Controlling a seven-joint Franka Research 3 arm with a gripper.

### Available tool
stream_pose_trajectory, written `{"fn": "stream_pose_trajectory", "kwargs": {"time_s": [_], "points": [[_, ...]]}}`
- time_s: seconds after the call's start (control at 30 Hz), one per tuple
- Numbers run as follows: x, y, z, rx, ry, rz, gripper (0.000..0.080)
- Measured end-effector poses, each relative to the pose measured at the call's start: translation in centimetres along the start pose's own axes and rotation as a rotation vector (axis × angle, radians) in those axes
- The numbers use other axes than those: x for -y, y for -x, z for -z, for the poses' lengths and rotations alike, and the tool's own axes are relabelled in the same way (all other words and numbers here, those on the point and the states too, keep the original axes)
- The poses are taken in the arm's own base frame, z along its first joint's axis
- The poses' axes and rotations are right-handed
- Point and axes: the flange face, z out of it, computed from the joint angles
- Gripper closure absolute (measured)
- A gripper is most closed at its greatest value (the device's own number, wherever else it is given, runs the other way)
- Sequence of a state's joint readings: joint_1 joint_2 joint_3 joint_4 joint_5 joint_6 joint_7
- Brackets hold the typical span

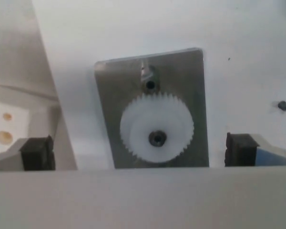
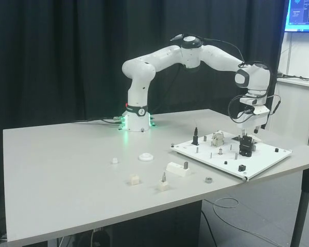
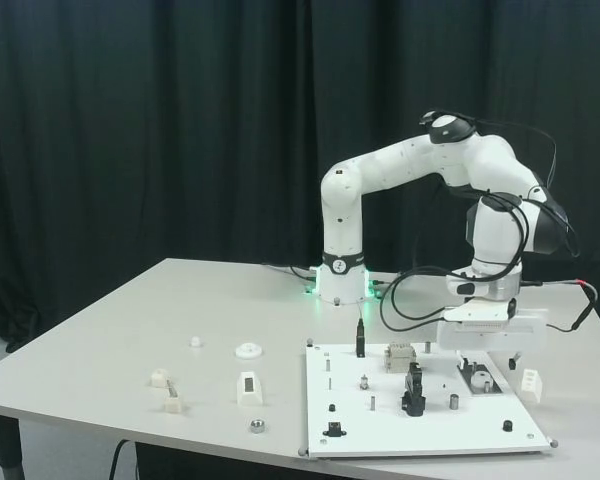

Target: Pick small gear.

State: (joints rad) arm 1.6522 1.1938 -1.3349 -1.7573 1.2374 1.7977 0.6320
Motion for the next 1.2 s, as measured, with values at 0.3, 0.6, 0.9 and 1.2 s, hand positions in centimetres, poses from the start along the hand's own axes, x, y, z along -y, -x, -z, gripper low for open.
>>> {"fn": "stream_pose_trajectory", "kwargs": {"time_s": [0.3, 0.6, 0.9, 1.2], "points": [[0.0, 0.2, 1.3, 0.006, 0.004, -0.006, 0.0003], [0.1, 0.3, 1.6, 0.001, 0.01, -0.011, 0.0003], [0.1, 0.3, 1.6, -0.002, 0.012, -0.01, 0.0003], [0.1, 0.1, 2.0, -0.011, 0.012, -0.015, 0.0003]]}}
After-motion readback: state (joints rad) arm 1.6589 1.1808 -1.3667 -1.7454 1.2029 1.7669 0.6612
